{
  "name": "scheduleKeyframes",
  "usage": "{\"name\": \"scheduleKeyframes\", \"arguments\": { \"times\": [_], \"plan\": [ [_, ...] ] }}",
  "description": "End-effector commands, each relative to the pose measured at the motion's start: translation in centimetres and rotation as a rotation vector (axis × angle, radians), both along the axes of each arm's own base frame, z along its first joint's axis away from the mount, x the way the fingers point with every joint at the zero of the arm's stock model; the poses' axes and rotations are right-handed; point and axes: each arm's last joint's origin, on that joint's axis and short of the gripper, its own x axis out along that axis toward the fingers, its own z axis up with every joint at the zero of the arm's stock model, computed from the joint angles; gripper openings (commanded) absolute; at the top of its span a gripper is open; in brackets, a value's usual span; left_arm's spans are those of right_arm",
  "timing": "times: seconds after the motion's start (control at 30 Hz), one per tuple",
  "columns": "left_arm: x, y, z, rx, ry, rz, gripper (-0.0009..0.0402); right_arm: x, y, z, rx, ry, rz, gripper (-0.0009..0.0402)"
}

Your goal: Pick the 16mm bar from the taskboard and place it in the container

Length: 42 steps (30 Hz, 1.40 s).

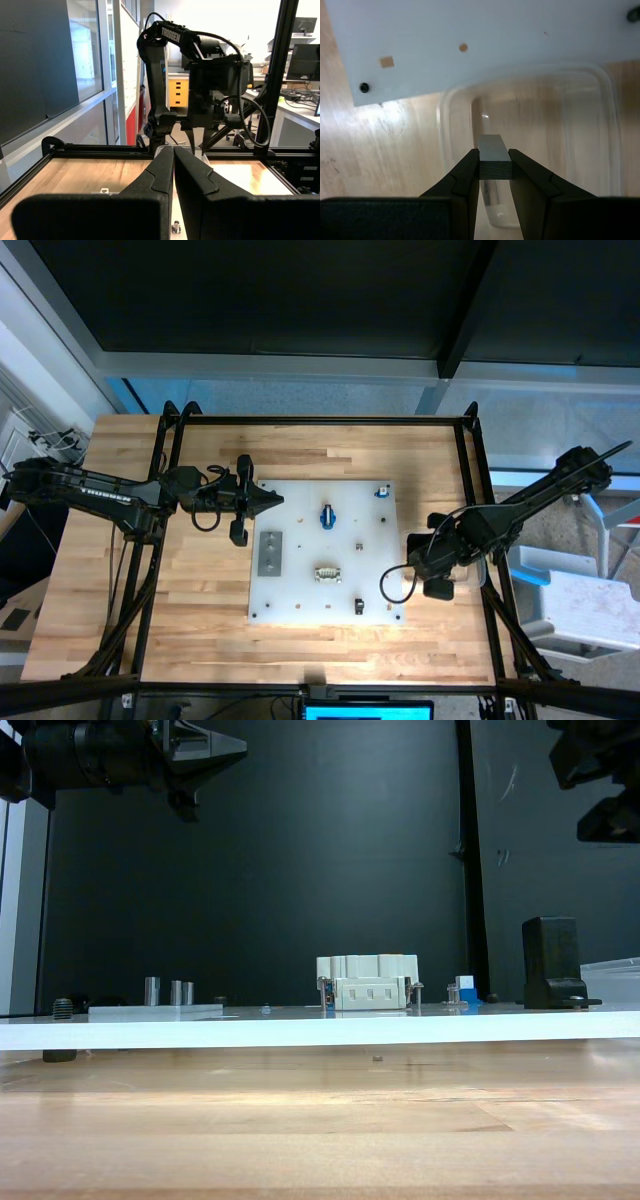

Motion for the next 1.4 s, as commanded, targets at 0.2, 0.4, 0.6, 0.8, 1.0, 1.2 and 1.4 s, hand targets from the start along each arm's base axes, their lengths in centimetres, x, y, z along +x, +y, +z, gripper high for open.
{"name": "scheduleKeyframes", "arguments": {
  "times": [0.2,0.4,0.6,0.8,1.0,1.2,1.4],
  "plan": [
    [0.0,0.0,0.0,0.0,0.0,0.0,0.0,-1.7,-1.3,-1.3,0.004,0.019,-0.052,0.0016],
    [0.0,0.0,0.0,0.0,0.0,0.0,0.0,-2.6,-1.9,-1.9,0.003,0.03,-0.075,0.0016],
    [0.0,0.0,0.0,0.0,0.0,0.0,0.0,-2.8,-2.0,-2.1,-0.001,0.036,-0.076,0.0016],
    [0.0,0.0,0.0,0.0,0.0,0.0,0.0,-2.8,-2.0,-2.1,-0.002,0.036,-0.076,0.0016],
    [0.0,0.0,0.0,0.0,0.0,0.0,0.0,-2.8,-2.0,-2.1,-0.001,0.035,-0.078,0.0017],
    [0.0,0.0,0.0,0.0,0.0,0.0,0.0,-2.8,-2.0,-2.1,-0.001,0.035,-0.079,0.0041],
    [0.0,0.0,0.0,0.0,0.0,0.0,0.0,-2.8,-2.0,-2.1,-0.008,0.031,-0.079,0.0079]
  ]
}}
